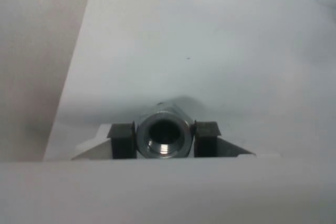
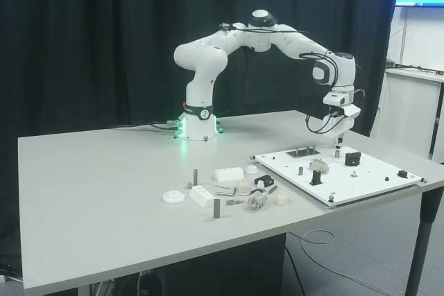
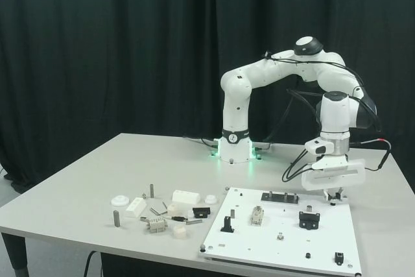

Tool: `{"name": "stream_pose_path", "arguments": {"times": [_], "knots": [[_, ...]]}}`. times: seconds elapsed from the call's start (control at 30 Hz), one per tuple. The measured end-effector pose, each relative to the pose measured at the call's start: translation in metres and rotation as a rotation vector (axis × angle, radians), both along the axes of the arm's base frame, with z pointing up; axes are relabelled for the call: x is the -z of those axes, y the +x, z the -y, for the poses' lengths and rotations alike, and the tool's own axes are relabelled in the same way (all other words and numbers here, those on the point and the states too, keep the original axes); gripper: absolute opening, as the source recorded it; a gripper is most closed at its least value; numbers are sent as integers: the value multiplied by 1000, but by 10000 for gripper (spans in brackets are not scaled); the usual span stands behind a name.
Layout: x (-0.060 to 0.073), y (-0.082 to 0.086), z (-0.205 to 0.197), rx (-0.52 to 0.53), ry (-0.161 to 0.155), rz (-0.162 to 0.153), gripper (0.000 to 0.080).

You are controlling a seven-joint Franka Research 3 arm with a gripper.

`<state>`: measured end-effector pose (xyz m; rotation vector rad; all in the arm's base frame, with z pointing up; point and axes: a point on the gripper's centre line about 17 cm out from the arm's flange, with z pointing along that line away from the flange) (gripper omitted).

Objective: Remove bolt 4.

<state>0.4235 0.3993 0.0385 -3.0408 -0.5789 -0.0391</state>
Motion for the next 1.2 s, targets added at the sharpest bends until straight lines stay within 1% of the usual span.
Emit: {"name": "stream_pose_path", "arguments": {"times": [0.17, 0.37, 0.6, 0.93, 1.2], "knots": [[-1, 0, 0, -62, 0, 3, 237], [-9, 5, 1, -130, 2, 18, 237], [-16, 5, 4, -250, -5, 17, 237], [-21, 6, 6, -256, -9, 16, 237], [-22, 8, 7, -229, -7, 16, 237]]}}
